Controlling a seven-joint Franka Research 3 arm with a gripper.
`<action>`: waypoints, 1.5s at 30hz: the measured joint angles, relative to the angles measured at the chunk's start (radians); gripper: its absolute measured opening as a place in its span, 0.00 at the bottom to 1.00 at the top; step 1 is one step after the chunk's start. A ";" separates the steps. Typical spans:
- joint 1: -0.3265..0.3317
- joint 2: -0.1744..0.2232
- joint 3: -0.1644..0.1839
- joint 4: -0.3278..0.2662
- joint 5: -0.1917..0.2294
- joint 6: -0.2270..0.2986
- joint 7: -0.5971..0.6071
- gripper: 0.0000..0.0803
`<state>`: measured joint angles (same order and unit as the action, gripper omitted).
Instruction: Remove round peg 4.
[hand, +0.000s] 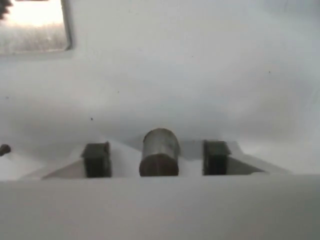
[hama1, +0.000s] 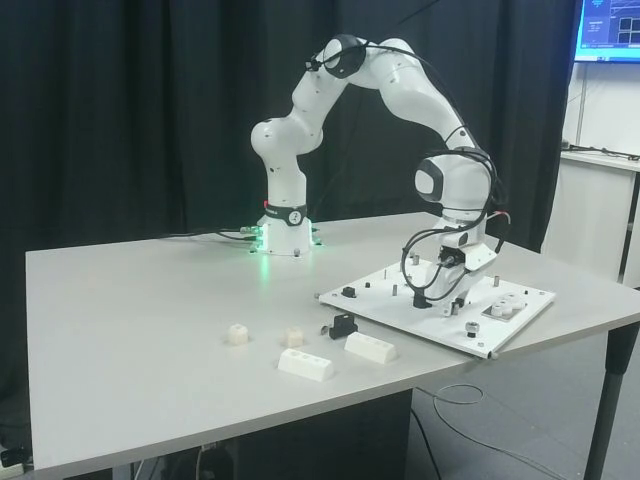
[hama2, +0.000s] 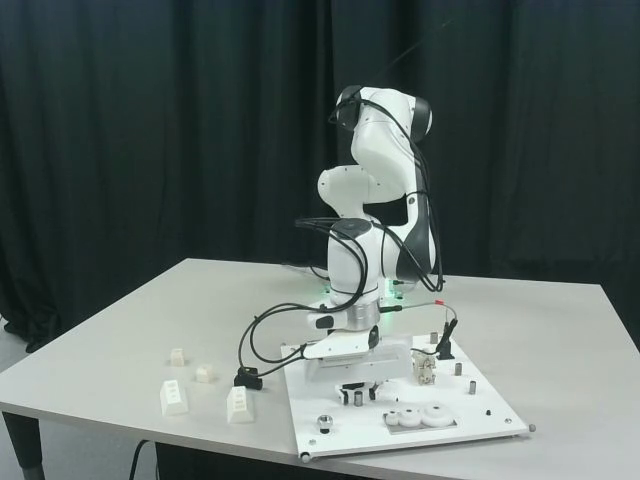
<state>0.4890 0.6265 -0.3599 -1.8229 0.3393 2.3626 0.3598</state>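
From my station: the pincer (hand: 159, 160) is down at the white board (hama2: 480, 410), which lies on the grey desk (hama1: 140, 300) out in front of the arm's base. Wrist view shows the two black fingertips (hand: 96, 160) standing apart, one on each side of the round peg (hand: 159, 152), neither visibly touching it. So the pincer is open, straddling the peg, not gripping.

The peg stands upright, seated in the board, centred between the tips. I take this one to be peg 4, though I see no label to confirm it.

Step in hand, as I judge it: alignment done, grasp not yet made. Next move calls for closing the fingers squarely on the peg, then a straight lift along its axis; any tilt could bind it in its hole.

Other small posts (hama2: 459, 369) and a pair of white gears (hama2: 420, 420) sit on the same board near the pincer. Loose white blocks (hama1: 305, 364) lie on the desk, well apart from the board.
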 joint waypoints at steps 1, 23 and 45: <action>0.000 0.000 0.000 0.000 0.000 0.000 0.000 0.85; 0.000 0.001 0.000 0.001 -0.011 0.001 0.021 0.19; 0.000 -0.003 -0.001 0.006 -0.019 -0.016 0.033 0.19</action>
<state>0.4887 0.6234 -0.3614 -1.8165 0.3205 2.3467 0.3924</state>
